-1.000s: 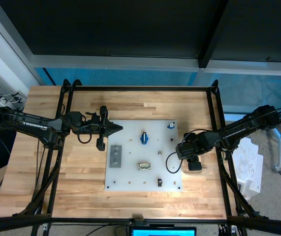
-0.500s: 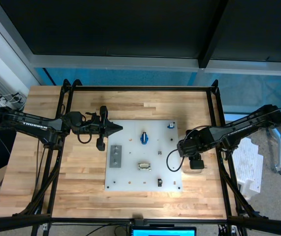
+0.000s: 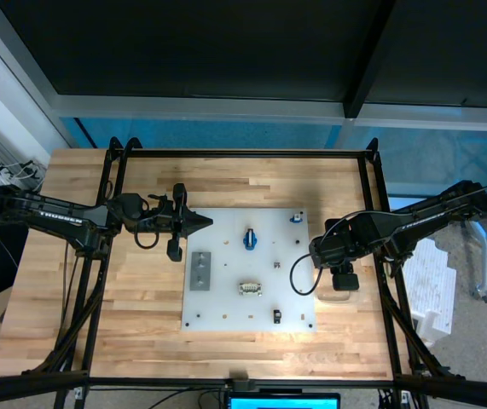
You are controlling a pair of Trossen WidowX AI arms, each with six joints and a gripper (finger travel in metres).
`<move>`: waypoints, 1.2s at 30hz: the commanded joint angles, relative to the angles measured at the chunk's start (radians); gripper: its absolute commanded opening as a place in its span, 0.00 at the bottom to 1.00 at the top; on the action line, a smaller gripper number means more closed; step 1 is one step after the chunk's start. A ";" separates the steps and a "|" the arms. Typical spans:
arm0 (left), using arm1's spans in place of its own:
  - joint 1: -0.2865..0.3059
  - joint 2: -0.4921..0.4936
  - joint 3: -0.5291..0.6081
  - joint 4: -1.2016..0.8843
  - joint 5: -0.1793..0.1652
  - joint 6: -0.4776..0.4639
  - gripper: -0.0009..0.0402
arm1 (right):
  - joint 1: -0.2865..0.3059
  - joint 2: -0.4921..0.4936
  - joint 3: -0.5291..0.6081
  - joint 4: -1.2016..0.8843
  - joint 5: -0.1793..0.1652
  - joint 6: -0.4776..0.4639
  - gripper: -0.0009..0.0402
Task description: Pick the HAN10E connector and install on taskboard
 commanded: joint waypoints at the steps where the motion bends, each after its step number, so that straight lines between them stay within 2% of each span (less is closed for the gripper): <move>1: 0.000 0.000 0.000 0.000 0.000 0.000 0.02 | 0.002 0.014 0.004 0.023 0.002 0.022 0.12; 18: 0.000 0.000 0.000 0.000 0.000 0.000 0.02 | 0.006 0.319 0.284 0.072 0.011 0.071 0.12; 36: 0.000 0.000 0.000 0.000 0.000 0.000 0.02 | 0.013 0.620 0.611 0.066 0.010 0.070 0.12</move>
